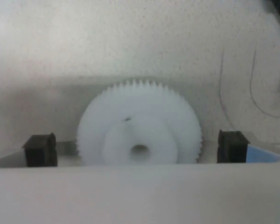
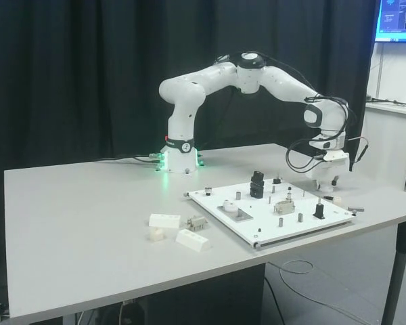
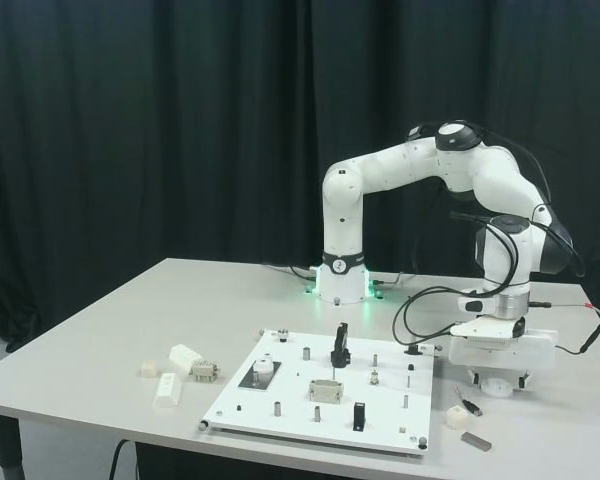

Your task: Remove round peg 1.

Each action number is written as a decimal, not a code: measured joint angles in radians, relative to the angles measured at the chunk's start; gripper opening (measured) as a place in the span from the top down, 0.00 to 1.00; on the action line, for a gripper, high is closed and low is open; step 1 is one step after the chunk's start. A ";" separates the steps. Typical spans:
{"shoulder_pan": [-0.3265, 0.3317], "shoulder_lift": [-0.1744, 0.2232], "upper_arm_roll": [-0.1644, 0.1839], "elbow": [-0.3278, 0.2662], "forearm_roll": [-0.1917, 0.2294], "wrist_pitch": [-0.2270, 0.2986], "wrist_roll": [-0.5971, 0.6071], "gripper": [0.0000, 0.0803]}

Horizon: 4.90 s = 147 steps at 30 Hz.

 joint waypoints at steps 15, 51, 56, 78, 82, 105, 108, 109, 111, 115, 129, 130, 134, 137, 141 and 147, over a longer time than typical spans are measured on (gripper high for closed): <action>0.000 -0.027 -0.007 0.006 -0.001 0.020 0.004 0.00; -0.053 -0.027 -0.087 -0.038 -0.183 0.019 -0.062 0.00; -0.079 -0.031 -0.098 -0.071 -0.184 0.007 -0.126 0.00; -0.135 -0.049 -0.074 -0.143 -0.091 -0.053 -0.273 0.00; -0.140 -0.048 -0.066 -0.144 -0.081 -0.048 -0.274 0.00; -0.163 -0.048 -0.042 -0.144 -0.058 -0.008 -0.286 0.00; -0.165 -0.048 -0.041 -0.144 -0.056 -0.005 -0.287 0.00; -0.165 -0.048 -0.041 -0.144 -0.056 -0.003 -0.288 0.00; -0.166 -0.048 -0.040 -0.144 -0.055 -0.001 -0.289 0.00; -0.167 -0.048 -0.040 -0.144 -0.054 0.001 -0.289 0.12; -0.174 -0.047 -0.040 -0.144 -0.054 0.029 -0.289 0.32; -0.175 -0.047 -0.040 -0.144 -0.054 0.032 -0.289 0.32; -0.182 -0.046 -0.040 -0.145 -0.055 0.038 -0.289 0.79; -0.185 -0.046 -0.040 -0.144 -0.053 0.040 -0.292 0.95; -0.185 -0.046 -0.040 -0.144 -0.051 0.040 -0.295 0.95; -0.185 -0.046 -0.040 -0.144 -0.051 0.040 -0.295 0.98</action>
